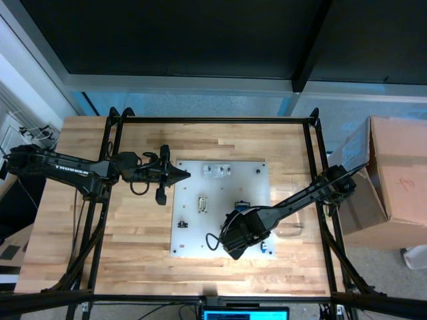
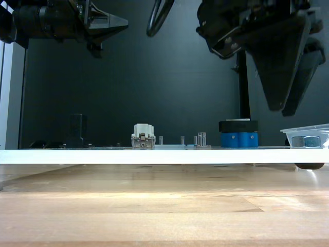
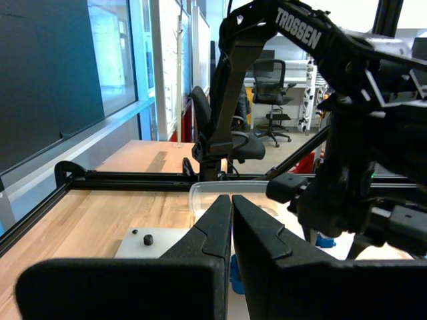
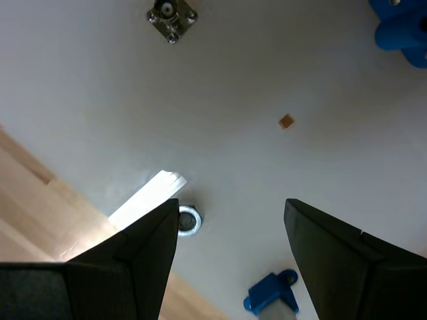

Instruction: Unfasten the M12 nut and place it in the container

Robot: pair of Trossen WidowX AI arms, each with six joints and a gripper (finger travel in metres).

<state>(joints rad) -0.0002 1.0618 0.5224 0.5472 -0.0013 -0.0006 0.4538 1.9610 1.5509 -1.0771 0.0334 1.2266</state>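
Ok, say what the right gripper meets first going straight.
Likely bare white board: the open right gripper points down at it, silver nut beside one fingertip. Left gripper hangs shut over the board's left edge.

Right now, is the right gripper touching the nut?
Apart: low view shows the right gripper open above the nut, air between; left gripper shut, over board's left edge.

A robotics laboratory is shown. Two black arms (image 1: 67, 170) lettered TROSSEN are mounted on a black frame (image 1: 213, 120) fixed around a wooden table (image 1: 133, 233). The left gripper (image 3: 231, 198) and the right gripper (image 4: 231, 203) are held over that table, on which a white task board (image 1: 220, 200) is laid. Office chairs (image 3: 270, 93) and glazed partitions (image 3: 110, 60) are seen beyond, and a cardboard box (image 1: 400, 173) is set beside the table.
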